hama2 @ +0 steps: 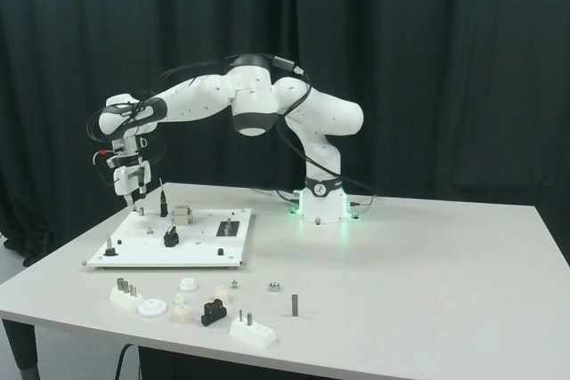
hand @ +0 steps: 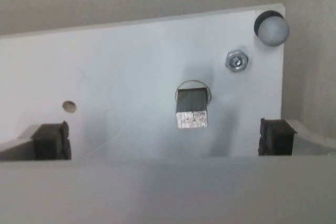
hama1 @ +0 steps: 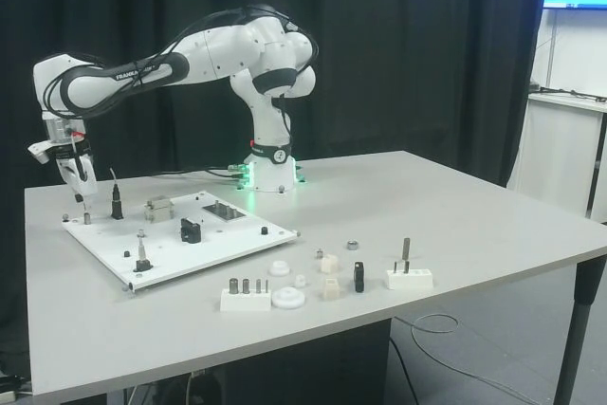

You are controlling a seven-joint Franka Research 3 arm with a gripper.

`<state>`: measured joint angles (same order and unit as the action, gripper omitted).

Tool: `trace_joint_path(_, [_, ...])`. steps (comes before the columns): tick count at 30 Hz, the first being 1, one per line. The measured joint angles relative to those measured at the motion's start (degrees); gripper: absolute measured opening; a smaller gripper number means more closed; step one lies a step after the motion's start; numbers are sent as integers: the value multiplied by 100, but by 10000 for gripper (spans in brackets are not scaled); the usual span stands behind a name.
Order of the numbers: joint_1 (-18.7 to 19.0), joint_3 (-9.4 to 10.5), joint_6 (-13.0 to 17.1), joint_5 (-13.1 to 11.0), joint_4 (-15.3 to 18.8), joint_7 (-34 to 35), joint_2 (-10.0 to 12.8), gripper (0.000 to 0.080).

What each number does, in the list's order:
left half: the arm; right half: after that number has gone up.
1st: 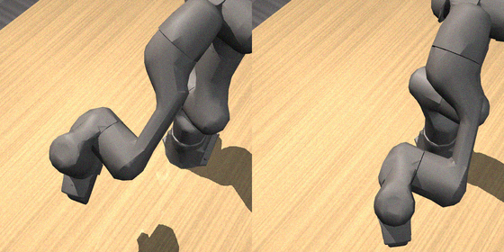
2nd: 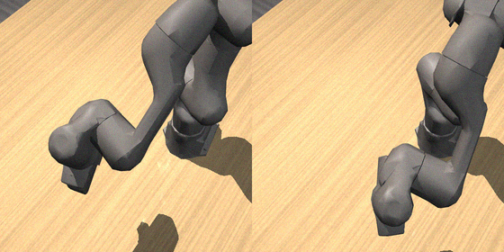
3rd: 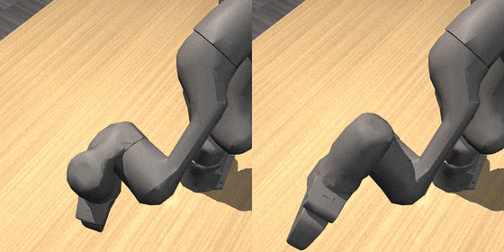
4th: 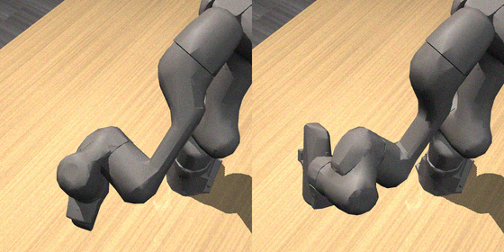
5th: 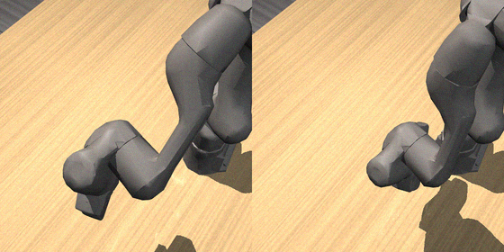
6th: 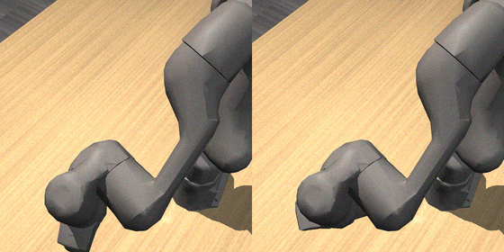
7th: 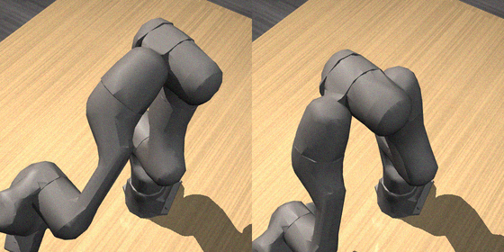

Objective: Pick round peg 2.

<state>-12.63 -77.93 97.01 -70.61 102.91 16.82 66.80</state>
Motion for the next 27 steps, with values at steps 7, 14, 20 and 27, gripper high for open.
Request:
trace_joint_path(7, [42, -70, -14, 39, 0, 0, -55, 800])
trace_joint_path(14, [117, -180, -78, 39, -4, -1, -64, 800])
trace_joint_path(20, [198, -288, -162, 39, -9, -1, -67, 800])
trace_joint_path(27, [298, -422, -229, 38, -14, -1, -68, 800])
